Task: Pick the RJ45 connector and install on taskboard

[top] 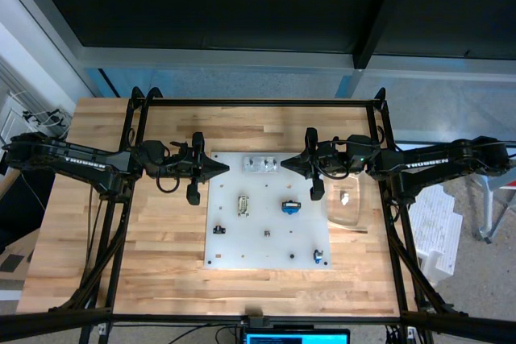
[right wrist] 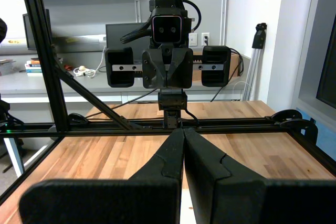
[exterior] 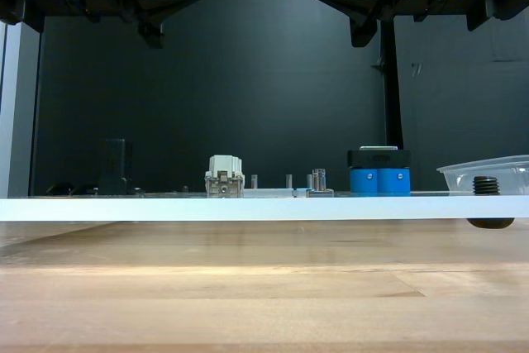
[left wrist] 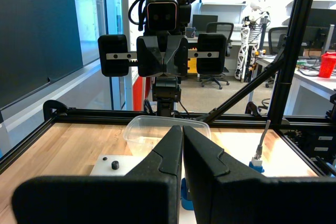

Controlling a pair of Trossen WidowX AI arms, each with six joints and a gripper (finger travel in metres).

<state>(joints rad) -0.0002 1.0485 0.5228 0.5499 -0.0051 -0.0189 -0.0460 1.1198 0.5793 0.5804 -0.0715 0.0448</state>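
Observation:
The connector [left wrist: 257,157] stands upright in the small blue jack [left wrist: 255,167], and its grey cable [left wrist: 264,134] rises straight off it. In the high view the jack [top: 319,258] at the white board's [top: 234,249] near right corner carries a greyish piece on top. The clear tray [top: 347,213] holds only the white block [top: 345,196]. My left gripper [top: 226,168] hangs shut and empty above the board's far left edge. My right gripper [top: 282,164] hangs shut and empty above the board's far edge, facing the left one. Both ride high over the table in the low view.
On the board stand a pale socket [top: 242,205], a blue block [top: 290,207] and small fittings [top: 260,165] at the far edge. A black frame [top: 258,103] rings the wooden table. The tray [exterior: 488,173] sits right of the board.

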